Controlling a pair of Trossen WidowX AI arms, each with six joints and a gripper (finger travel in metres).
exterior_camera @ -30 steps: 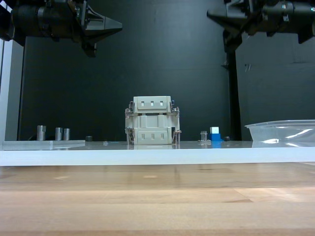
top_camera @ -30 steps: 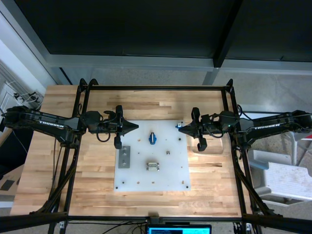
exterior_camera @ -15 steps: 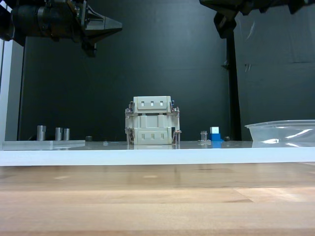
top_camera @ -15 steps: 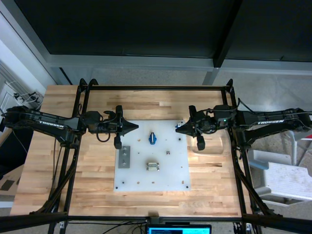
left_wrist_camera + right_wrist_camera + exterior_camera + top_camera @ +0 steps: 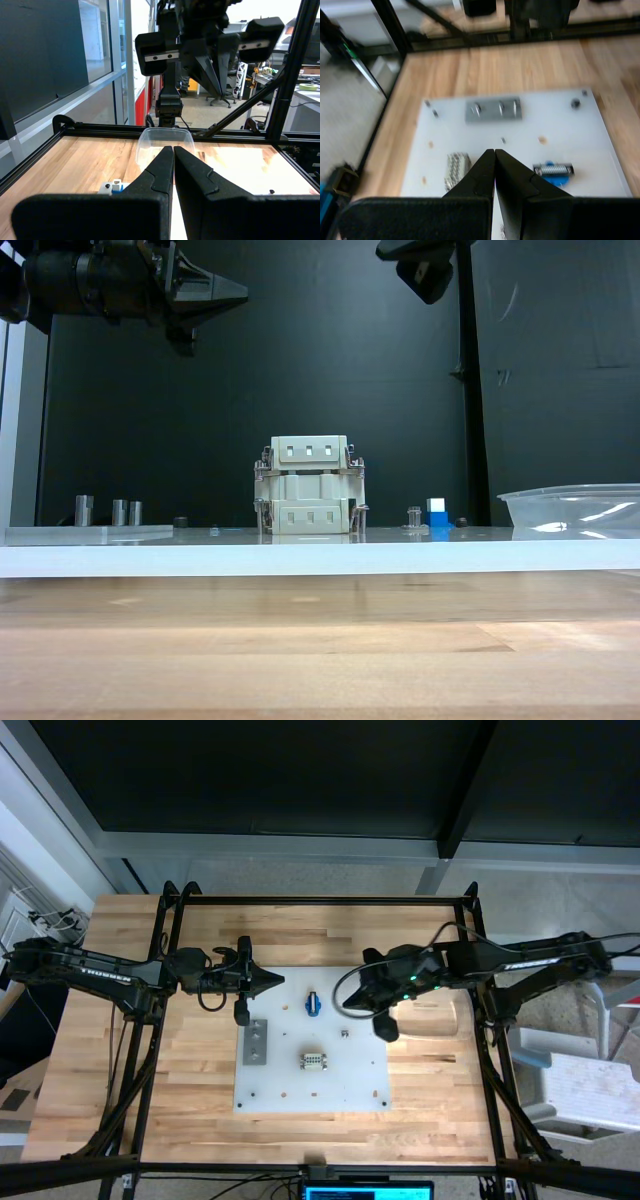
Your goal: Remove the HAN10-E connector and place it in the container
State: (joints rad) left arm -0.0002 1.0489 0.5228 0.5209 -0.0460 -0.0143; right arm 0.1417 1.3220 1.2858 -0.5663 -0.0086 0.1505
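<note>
The HAN10-E connector [image 5: 314, 1062] [image 5: 309, 485] [image 5: 457, 170] stands upright as a grey-beige block near the middle front of the white board [image 5: 360, 1075]. Off the board's right edge sits the container [image 5: 442, 1014] [image 5: 575, 508] [image 5: 150, 142], a pale shallow dish. My right gripper [image 5: 350, 1003] [image 5: 494, 151] is shut and hangs high over the board's right back part, behind and to the right of the connector. Level with the board's back left corner, my left gripper [image 5: 280, 980] [image 5: 173, 148] hovers shut and holds nothing.
A blue clip-like part [image 5: 312, 1003] [image 5: 554, 170] sits at the board's back centre. On the board's left lies a grey metal bar [image 5: 257, 1042] [image 5: 493, 110] with pegs. A black frame [image 5: 320, 901] rings the wooden table.
The right arm has swung left, from over the container to above the board's right back part, and risen. The left arm and the connector have not moved.
</note>
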